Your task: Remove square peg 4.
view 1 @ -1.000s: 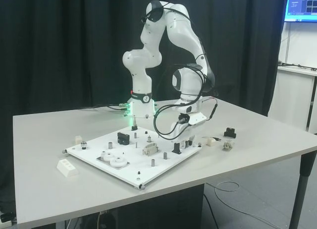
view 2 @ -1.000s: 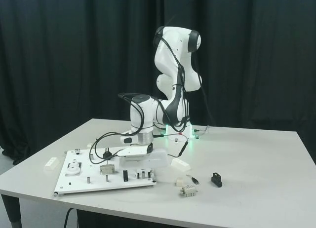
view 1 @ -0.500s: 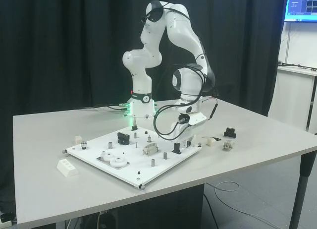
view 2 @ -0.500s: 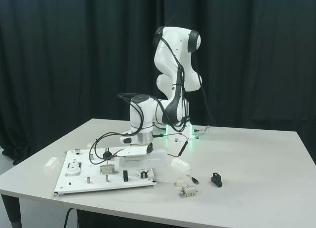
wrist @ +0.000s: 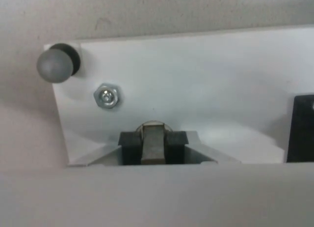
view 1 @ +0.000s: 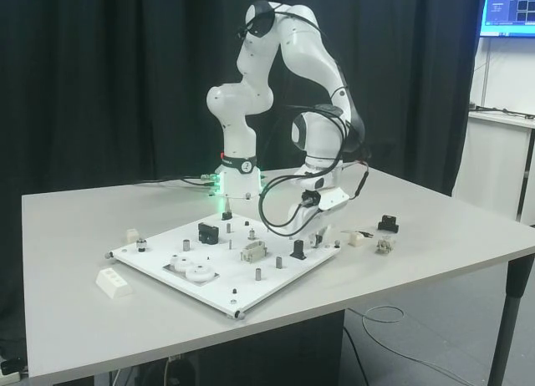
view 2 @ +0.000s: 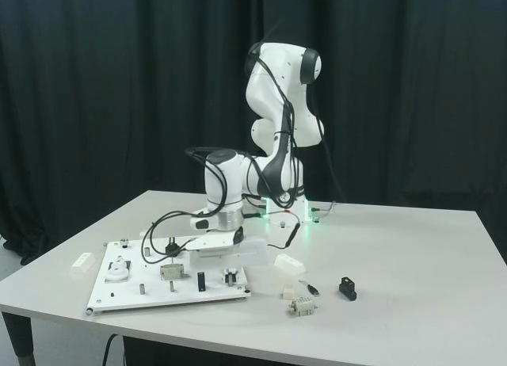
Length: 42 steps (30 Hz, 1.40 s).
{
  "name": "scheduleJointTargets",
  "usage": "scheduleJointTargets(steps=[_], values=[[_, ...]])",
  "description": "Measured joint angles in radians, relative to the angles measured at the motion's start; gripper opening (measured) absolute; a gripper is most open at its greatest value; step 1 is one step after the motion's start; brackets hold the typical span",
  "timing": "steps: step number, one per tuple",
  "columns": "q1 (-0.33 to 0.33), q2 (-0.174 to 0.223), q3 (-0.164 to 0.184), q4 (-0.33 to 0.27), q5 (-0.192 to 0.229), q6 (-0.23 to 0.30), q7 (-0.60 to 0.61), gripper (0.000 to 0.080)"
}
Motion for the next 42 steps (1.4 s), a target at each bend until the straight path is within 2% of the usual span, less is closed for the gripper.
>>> scheduleJointTargets(steps=[11,42], values=[[-0.007,-0.005,-0.001,0.021,0.000,-0.046,0.000,0.0098],[-0.007,-0.011,-0.001,0.013,0.000,-0.045,0.000,0.0098]])
